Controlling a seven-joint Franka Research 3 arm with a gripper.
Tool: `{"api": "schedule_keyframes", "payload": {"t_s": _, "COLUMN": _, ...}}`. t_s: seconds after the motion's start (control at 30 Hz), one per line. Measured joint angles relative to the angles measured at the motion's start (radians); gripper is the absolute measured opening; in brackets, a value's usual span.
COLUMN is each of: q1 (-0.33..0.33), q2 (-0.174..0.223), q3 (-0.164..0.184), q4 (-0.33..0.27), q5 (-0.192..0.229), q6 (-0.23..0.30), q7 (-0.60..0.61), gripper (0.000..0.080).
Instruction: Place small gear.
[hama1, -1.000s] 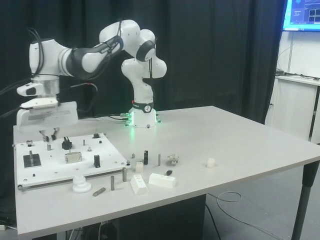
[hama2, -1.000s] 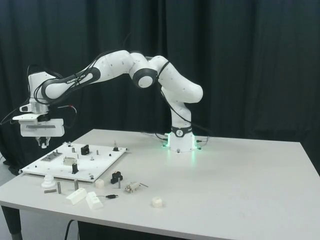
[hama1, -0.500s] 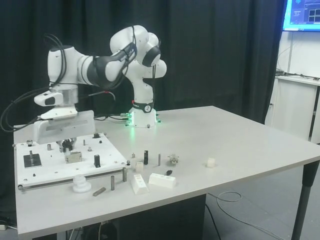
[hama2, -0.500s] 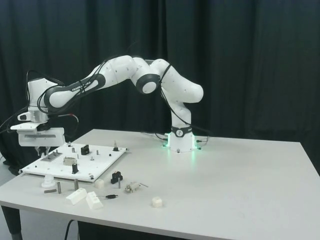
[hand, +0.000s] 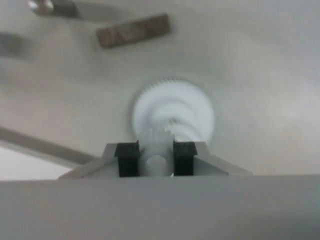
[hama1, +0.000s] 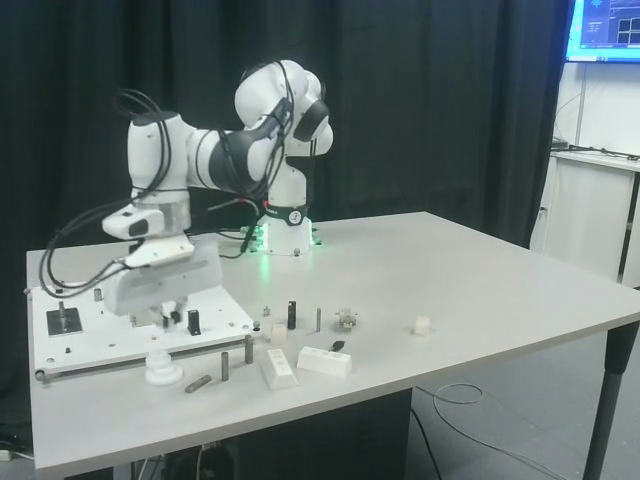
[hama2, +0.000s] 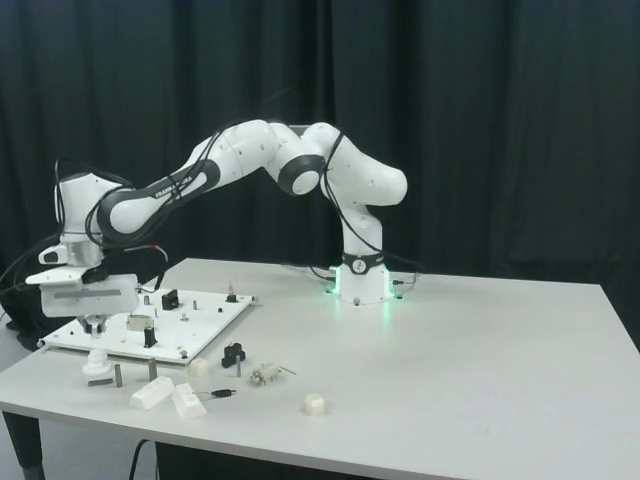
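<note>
Wrist view shows the gripper (hand: 156, 159) clamped on the small gear (hand: 156, 150), its black pads (hand: 127, 158) pressed to either side, directly above a large white gear (hand: 175, 110) on the grey table (hama1: 480, 280). From the room views, that gear (hama1: 161, 368) sits just off the near edge of the white board (hama1: 90, 340), left of a dark pin (hama1: 197, 382).
</note>
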Motion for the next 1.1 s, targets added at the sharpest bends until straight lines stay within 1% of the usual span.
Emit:
{"api": "schedule_keyframes", "payload": {"t_s": 0.23, "q1": 0.029, "q2": 0.023, "q3": 0.004, "q4": 0.000, "q5": -0.004, "q6": 0.011, "q7": 0.003, "gripper": 0.0140}}
{"api": "schedule_keyframes", "payload": {"t_s": 0.5, "q1": 0.050, "q2": 0.047, "q3": 0.004, "q4": 0.000, "q5": -0.031, "q6": 0.031, "q7": 0.009, "gripper": 0.0140}}
{"api": "schedule_keyframes", "payload": {"t_s": 0.67, "q1": 0.055, "q2": 0.059, "q3": 0.011, "q4": 0.000, "q5": -0.047, "q6": 0.034, "q7": 0.009, "gripper": 0.0140}}
{"api": "schedule_keyframes", "payload": {"t_s": 0.9, "q1": 0.056, "q2": 0.072, "q3": 0.026, "q4": 0.000, "q5": -0.056, "q6": 0.038, "q7": 0.009, "gripper": 0.0140}}
{"api": "schedule_keyframes", "payload": {"t_s": 1.1, "q1": 0.056, "q2": 0.080, "q3": 0.030, "q4": 0.000, "q5": -0.063, "q6": 0.047, "q7": 0.009, "gripper": 0.0140}}
